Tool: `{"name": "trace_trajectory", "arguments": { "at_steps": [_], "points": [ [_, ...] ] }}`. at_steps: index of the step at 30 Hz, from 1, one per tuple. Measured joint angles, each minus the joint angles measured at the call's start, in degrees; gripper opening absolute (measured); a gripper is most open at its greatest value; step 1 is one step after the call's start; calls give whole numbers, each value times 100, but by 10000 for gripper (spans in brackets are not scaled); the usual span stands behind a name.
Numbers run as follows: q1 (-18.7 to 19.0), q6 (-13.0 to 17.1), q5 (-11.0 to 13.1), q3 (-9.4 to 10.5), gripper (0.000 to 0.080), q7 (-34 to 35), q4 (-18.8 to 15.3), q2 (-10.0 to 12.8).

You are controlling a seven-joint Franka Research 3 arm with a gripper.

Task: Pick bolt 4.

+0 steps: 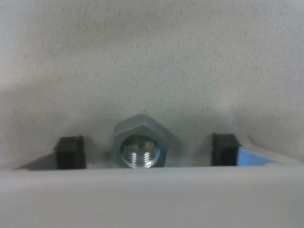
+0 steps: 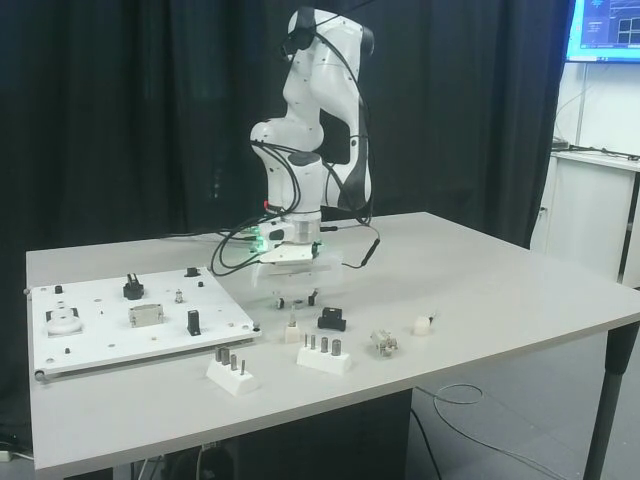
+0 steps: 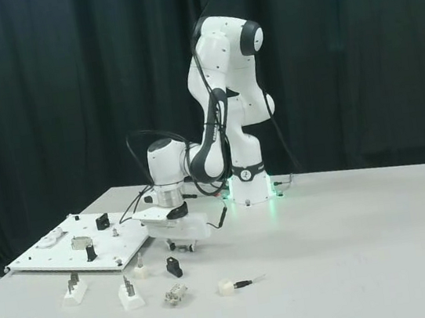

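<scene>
The gripper (image 1: 148, 152) hangs low over the grey tabletop (image 1: 152, 57), fingers spread wide, black fingertips (image 1: 70, 152) standing well apart. Right between them sits the bolt (image 1: 142, 145), its hexagonal head around a threaded end facing the wrist camera, touching neither pad. From the first room view, the gripper (image 2: 296, 297) is just above a small white holder (image 2: 293, 330) with the bolt upright in it. Beside the gripper lies a black block (image 2: 332, 320); nearer the tabletop's front edge, a white rack of bolts (image 2: 323, 354). Off to the gripper's side rests the white board (image 2: 130, 318).
</scene>
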Motion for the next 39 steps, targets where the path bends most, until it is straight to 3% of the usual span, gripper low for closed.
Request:
{"name": "trace_trajectory", "arguments": {
  "at_steps": [4,5,9,10,16,17,39],
  "points": [
    [-11,0,92,18,790,0,0,-5],
    [-11,0,98,20,449,0,0,-6],
    [-11,0,121,32,449,0,0,-14],
    [-11,0,130,38,288,0,0,-18],
    [-10,0,194,68,288,0,0,-30],
    [-10,0,194,69,227,0,0,-30],
    [-10,-84,194,-38,227,1,-10,-257]
  ]
}}
